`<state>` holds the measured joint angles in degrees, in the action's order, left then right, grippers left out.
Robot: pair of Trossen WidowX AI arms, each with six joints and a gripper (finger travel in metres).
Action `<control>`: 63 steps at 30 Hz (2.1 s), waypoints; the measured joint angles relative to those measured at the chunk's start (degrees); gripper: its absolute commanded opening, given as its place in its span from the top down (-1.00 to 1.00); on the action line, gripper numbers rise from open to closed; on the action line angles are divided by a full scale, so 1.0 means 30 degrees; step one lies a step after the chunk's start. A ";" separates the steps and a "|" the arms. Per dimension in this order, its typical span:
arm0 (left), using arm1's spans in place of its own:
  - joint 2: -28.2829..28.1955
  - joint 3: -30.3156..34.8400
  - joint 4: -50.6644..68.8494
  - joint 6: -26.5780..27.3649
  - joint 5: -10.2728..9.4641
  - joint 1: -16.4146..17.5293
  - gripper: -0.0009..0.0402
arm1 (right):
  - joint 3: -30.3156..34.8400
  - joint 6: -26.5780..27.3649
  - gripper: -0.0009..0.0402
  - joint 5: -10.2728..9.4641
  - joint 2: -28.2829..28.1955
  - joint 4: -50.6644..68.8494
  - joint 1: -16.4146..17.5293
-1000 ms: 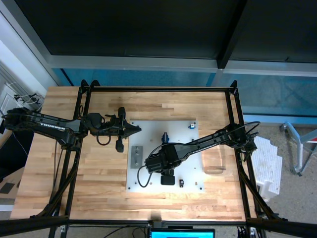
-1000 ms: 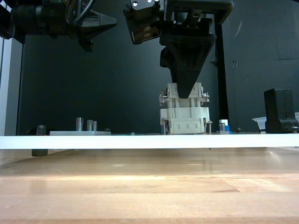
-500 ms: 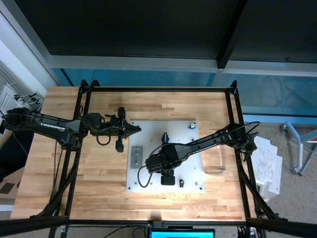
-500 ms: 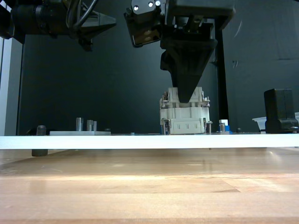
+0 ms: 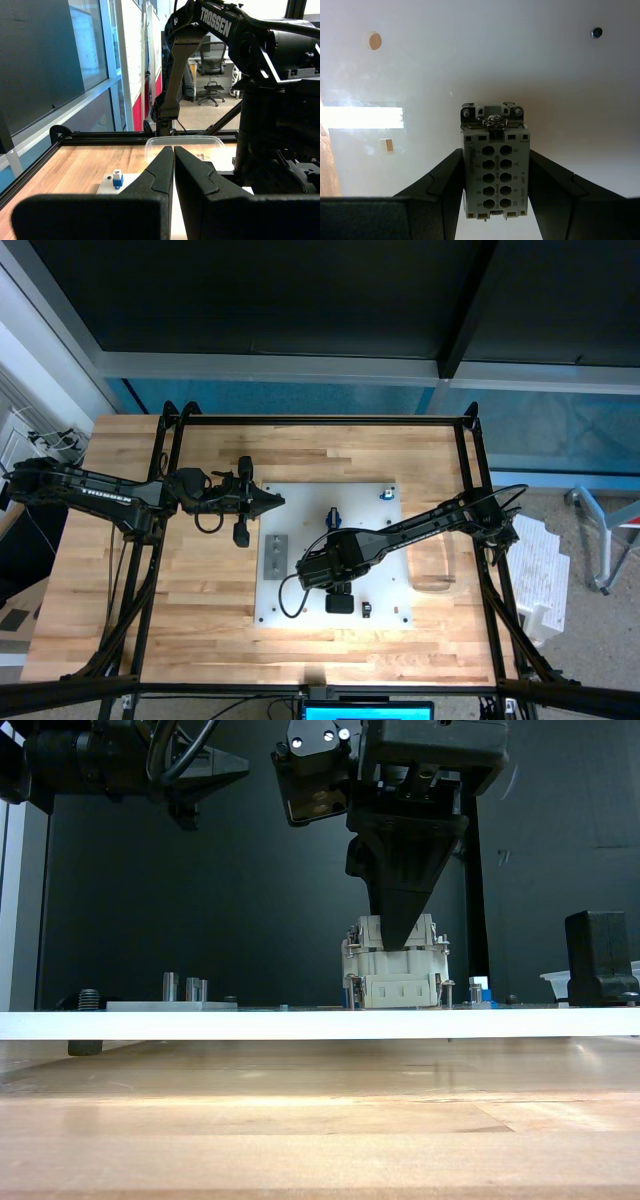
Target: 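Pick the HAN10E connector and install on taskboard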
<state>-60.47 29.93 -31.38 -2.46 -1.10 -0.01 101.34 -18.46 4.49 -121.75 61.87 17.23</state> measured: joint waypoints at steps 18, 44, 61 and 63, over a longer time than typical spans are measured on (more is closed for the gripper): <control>0.0000 0.0007 0.0000 0.0000 0.0000 0.0000 0.95 | 0.0029 -0.0022 0.74 -0.0007 -0.0015 0.0138 0.0022; 0.0000 0.0007 0.0000 0.0007 0.0007 0.0000 0.95 | -0.0058 -0.0058 -0.67 -0.0015 0.1275 0.0801 0.0102; 0.0000 0.0007 0.0007 0.0007 0.0000 0.0000 0.95 | -0.0022 -0.0029 -0.65 0.0146 0.2922 0.1202 0.0131; 0.0000 0.0000 0.0000 0.0000 0.0000 0.0000 0.95 | -0.0022 -0.0029 -0.65 0.0138 0.2922 0.1217 0.0131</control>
<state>-60.47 29.93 -31.38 -2.46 -1.10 -0.01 101.27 -18.55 4.91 -112.99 65.52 17.63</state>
